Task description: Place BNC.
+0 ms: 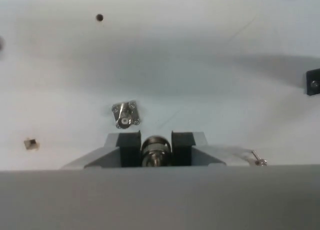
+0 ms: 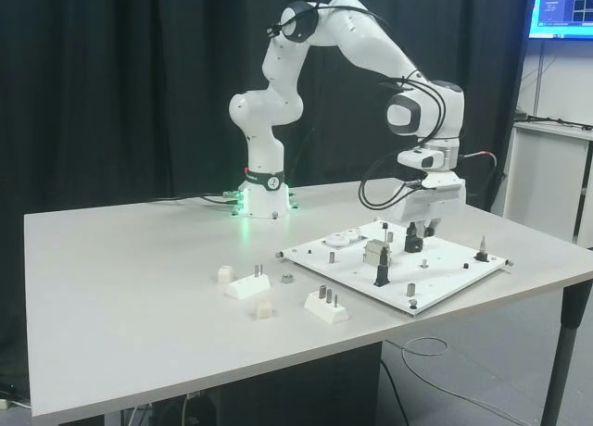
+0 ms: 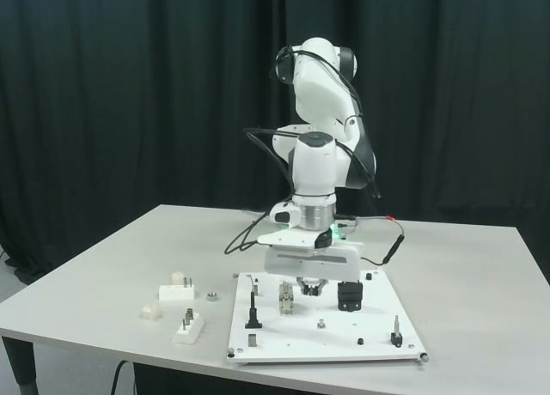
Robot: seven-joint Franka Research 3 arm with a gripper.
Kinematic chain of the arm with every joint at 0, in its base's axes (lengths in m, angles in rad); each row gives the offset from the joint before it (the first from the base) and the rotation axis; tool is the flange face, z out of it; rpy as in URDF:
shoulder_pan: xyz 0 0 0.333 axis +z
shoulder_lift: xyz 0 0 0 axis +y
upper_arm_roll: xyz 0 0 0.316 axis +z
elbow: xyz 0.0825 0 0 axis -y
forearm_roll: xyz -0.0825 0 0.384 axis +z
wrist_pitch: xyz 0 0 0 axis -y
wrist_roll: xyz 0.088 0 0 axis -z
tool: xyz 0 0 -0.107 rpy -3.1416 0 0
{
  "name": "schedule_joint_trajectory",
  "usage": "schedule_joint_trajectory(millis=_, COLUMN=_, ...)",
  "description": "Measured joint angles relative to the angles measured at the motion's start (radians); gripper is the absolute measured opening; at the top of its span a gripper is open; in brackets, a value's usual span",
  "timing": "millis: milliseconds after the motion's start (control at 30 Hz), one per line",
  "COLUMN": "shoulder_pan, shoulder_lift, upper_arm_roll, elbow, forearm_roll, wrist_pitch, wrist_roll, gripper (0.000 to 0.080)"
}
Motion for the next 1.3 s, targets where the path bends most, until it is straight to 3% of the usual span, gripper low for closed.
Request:
schedule_joint_trajectory(millis=367, shoulder_pan=0.0, shoulder_lift=-0.005, upper_arm_roll=-0.043, elbow=0.018, forearm_roll=-0.018, wrist_pitch=-0.015, wrist_roll=0.068, gripper=0.0125)
schedule_joint_trajectory(millis=900, shoulder_pan=-0.006, shoulder_lift=-0.026, upper_arm_roll=-0.152, elbow=0.015, forearm_roll=-0.018, wrist_pitch=-0.071, wrist_roll=0.11, gripper=0.0125)
schedule_joint_trajectory(millis=1067, shoulder_pan=-0.016, shoulder_lift=-0.03, upper_arm_roll=-0.181, elbow=0.014, forearm_roll=-0.042, wrist_pitch=-0.088, wrist_roll=0.081, gripper=0.0125)
schedule_joint_trajectory(millis=1300, shoulder_pan=-0.057, shoulder_lift=-0.04, upper_arm_roll=-0.193, elbow=0.009, forearm_roll=-0.082, wrist_pitch=-0.099, wrist_roll=-0.009, gripper=0.0125)
